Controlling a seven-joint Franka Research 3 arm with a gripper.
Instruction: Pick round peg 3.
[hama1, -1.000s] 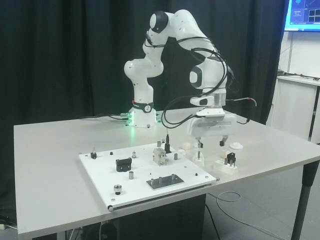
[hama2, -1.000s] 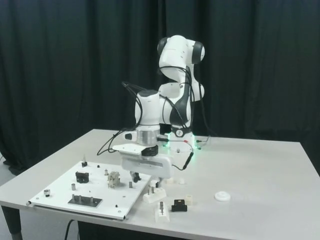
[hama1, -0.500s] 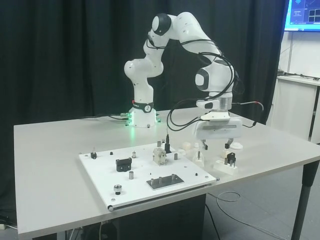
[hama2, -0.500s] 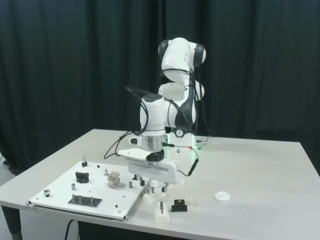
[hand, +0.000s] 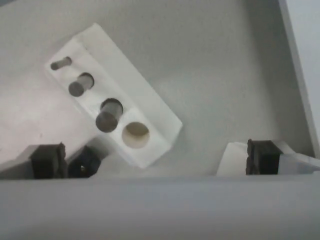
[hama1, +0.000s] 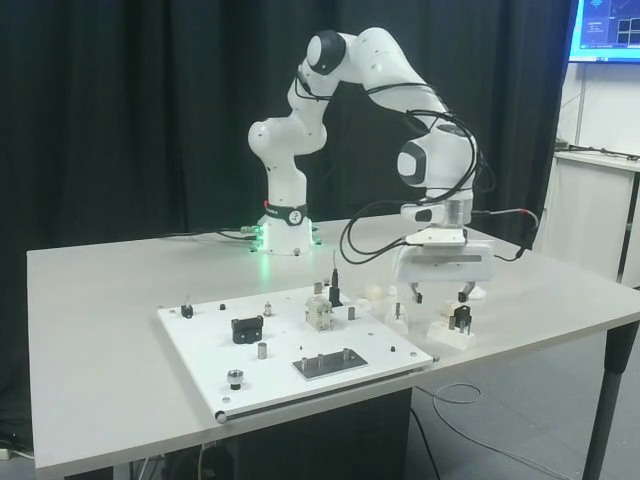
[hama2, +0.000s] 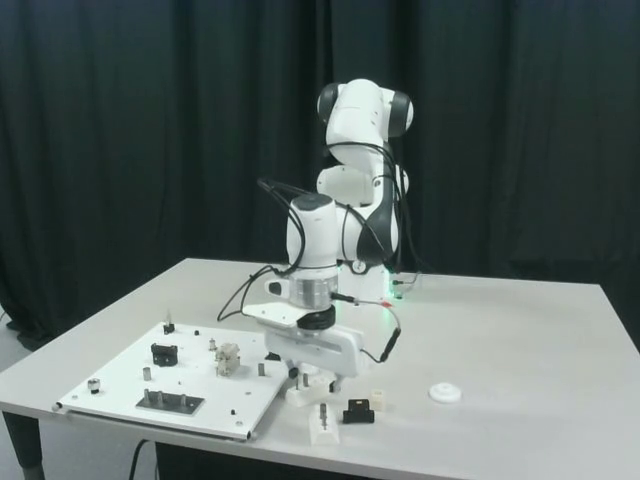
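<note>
In the wrist view a white peg holder (hand: 142, 117) lies on the grey table. It carries three upright grey round pegs of rising thickness: a thin one (hand: 61, 62), a middle one (hand: 80, 86) and the thickest (hand: 107, 116), beside an empty hole (hand: 136, 131). My gripper (hand: 155, 159) hangs open above the holder's hole end, with black fingertips (hand: 47, 161) far apart and nothing between them. In the room views the gripper (hama1: 440, 293) (hama2: 312, 376) hovers low over the white holders just right of the board.
The white assembly board (hama1: 200, 335) with several small fixtures lies to the gripper's left. A black part on a white block (hama1: 460, 318) sits just below the gripper. A white disc (hama2: 443, 392) lies further right. The gripper's cable (hama2: 385, 335) loops beside the wrist.
The arm has swung right, away from the board, and come down over the white holders. The fingers stayed open and hold nothing.
</note>
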